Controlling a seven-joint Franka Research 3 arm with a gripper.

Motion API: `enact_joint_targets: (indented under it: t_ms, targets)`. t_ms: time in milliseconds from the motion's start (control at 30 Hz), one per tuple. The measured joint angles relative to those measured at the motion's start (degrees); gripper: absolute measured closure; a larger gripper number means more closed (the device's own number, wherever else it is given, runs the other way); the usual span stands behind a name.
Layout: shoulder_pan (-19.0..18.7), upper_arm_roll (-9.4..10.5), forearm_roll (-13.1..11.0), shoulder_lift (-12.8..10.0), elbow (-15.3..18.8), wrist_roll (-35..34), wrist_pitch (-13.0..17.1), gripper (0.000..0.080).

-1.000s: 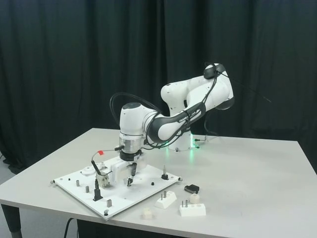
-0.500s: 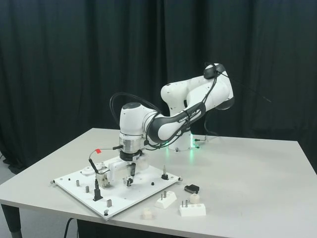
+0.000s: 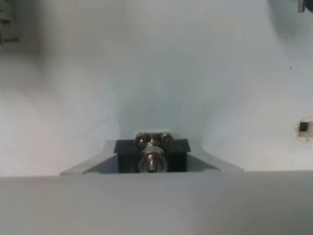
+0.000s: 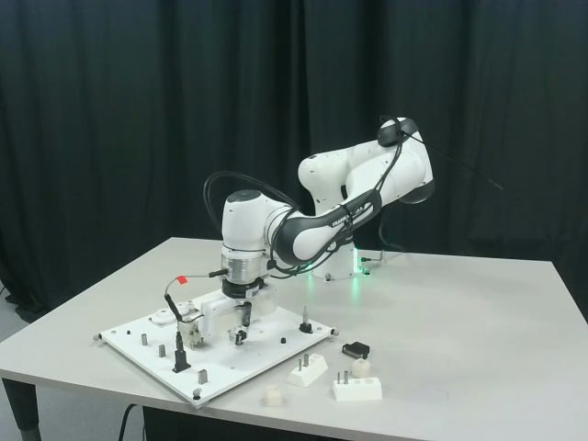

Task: Insert BNC.

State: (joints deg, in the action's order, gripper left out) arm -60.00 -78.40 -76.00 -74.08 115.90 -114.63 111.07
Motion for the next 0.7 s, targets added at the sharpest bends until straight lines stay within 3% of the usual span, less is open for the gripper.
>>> enact_joint_targets:
  t_ms: [300,700]
  targets:
    - [0.01,-0.03,-0.2,0.0,0.07,-1.63,0.0,0.0682]
    - [-0.08,-0.19,-0.98,0.0,0.46,-10.43,-0.19,0.0682]
